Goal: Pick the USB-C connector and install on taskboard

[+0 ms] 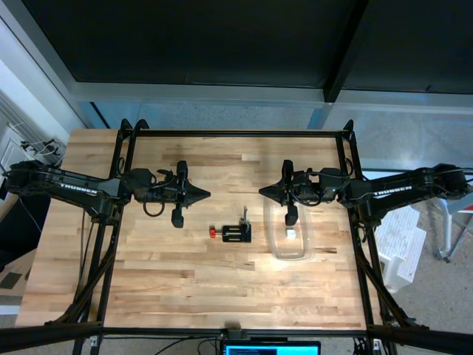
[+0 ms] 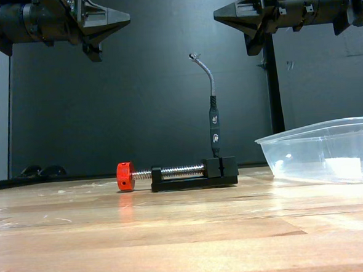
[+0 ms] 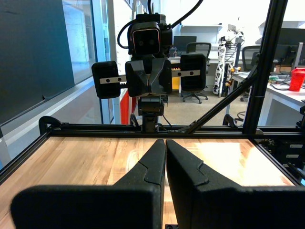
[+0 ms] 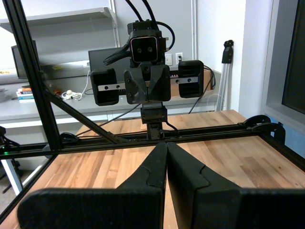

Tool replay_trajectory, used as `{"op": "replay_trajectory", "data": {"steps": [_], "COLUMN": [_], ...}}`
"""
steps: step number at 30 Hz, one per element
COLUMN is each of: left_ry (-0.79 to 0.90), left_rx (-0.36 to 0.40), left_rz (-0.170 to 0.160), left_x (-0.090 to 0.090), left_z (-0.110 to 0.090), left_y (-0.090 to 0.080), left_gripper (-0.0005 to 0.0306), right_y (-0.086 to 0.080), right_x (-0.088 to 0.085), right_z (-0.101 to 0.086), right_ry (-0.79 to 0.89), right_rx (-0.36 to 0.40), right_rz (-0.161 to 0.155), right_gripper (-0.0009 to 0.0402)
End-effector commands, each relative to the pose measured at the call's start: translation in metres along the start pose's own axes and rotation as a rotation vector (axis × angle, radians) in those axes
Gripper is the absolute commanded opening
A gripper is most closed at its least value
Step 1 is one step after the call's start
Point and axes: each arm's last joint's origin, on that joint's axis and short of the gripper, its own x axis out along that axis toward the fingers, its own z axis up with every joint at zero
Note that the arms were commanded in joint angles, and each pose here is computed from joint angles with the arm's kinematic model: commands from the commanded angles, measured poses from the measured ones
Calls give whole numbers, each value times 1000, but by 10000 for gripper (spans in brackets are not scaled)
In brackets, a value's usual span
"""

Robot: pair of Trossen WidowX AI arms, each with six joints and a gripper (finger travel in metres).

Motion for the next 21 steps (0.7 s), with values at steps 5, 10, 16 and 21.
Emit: {"op": "replay_trajectory", "data": {"steps": [5, 10, 16, 21], "left_ry": [0, 0, 0, 0], "left_rx": [0, 0, 0, 0], "left_rz": [0, 0, 0, 0], "left_x": [0, 0, 0, 0], "left_z": [0, 0, 0, 0], "left_y": [0, 0, 0, 0], "left_gripper": [0, 0, 0, 0], "right_y": [1, 1, 1, 1], "right_x": [0, 0, 0, 0], "right_z": [0, 0, 0, 0], "right_ry": [2, 2, 3, 3], "right_rx": [0, -2, -3, -3], "right_rz": [9, 9, 9, 9], "right_gripper": [0, 0, 0, 0]}}
